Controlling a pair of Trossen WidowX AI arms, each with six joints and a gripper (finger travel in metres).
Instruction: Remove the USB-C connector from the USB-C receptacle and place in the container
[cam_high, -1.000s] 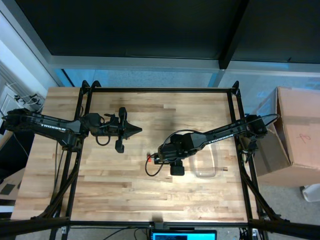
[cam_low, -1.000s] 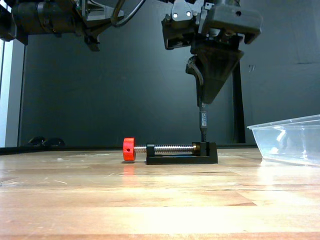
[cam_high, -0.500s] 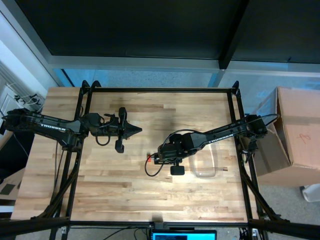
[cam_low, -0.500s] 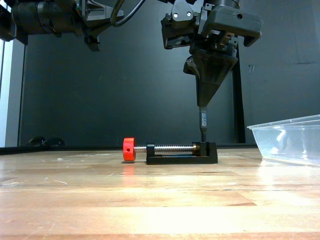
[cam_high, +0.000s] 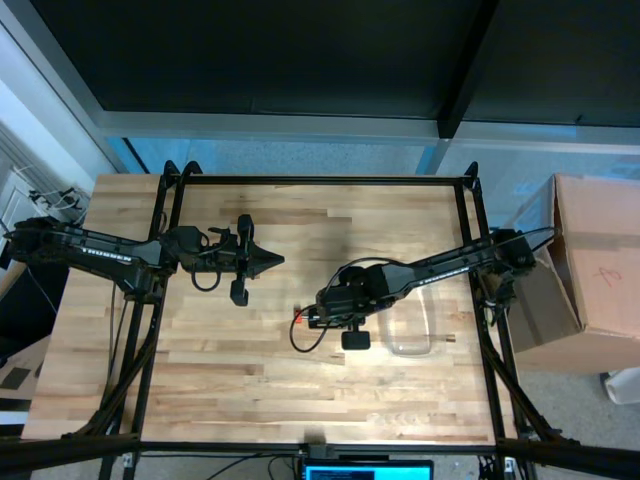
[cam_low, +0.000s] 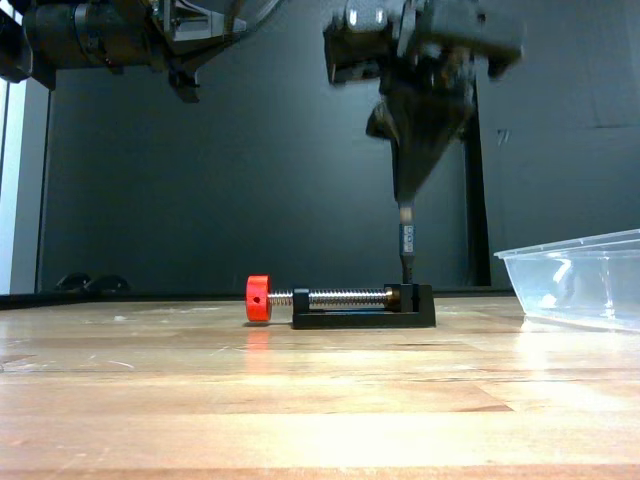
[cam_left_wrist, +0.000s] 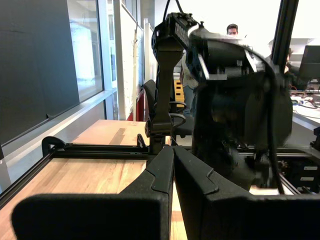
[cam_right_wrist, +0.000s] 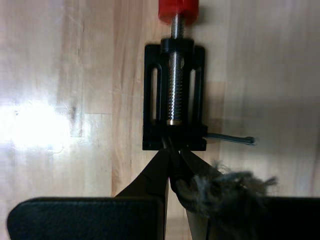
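Mid-table, the right gripper (cam_low: 404, 203) is pinching the USB-C connector (cam_low: 406, 240) standing upright in the clamp-held USB-C receptacle (cam_low: 405, 291) beside the clear plastic container (cam_low: 575, 285), while the left gripper (cam_left_wrist: 173, 152) is hovering at left, fingers (cam_left_wrist: 160, 172) pressed together.

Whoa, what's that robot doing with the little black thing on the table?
The right gripper points straight down, pinching a cable plug that stands upright, plugged into a small black clamp with a red knob. The plug is not out yet. The clear plastic container sits on the table to the right of the clamp. The left gripper hangs in the air off to the left, fingers shut, holding nothing.
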